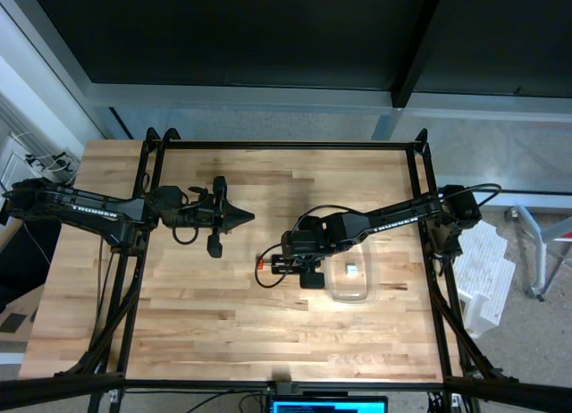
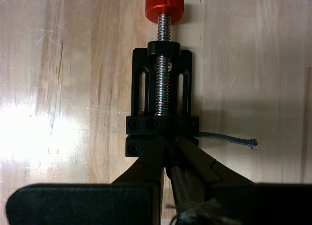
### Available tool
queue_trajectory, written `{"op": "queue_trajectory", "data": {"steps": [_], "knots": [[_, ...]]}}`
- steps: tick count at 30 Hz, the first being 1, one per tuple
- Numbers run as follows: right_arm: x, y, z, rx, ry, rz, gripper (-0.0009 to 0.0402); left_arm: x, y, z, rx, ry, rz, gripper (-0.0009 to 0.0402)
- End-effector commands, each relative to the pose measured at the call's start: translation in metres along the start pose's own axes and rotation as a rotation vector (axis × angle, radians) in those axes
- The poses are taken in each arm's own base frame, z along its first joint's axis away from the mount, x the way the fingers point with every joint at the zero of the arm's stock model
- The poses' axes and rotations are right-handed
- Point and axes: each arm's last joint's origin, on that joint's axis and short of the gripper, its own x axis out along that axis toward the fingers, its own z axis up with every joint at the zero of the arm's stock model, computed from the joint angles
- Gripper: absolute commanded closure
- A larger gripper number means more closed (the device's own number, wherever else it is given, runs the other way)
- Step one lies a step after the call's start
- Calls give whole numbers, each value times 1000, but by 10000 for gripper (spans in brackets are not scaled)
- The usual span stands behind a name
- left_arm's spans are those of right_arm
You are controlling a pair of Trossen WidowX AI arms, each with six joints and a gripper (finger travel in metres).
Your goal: Remove the USB-C connector from taskboard and place in the container
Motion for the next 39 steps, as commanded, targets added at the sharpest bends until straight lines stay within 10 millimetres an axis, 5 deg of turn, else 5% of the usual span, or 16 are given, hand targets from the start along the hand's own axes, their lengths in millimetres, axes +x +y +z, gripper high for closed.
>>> {"op": "queue_trajectory", "data": {"steps": [1, 31, 39], "knots": [[0, -1, 0, -2, 0, -3, 394, 0, 0, 0, 0, 0, 0, 393], [-16, -4, 0, -10, -29, -1, 393, 0, 0, 0, 0, 0, 0, 393], [-38, -5, 2, -3, -58, 3, 393, 0, 0, 0, 0, 0, 0, 393]]}}
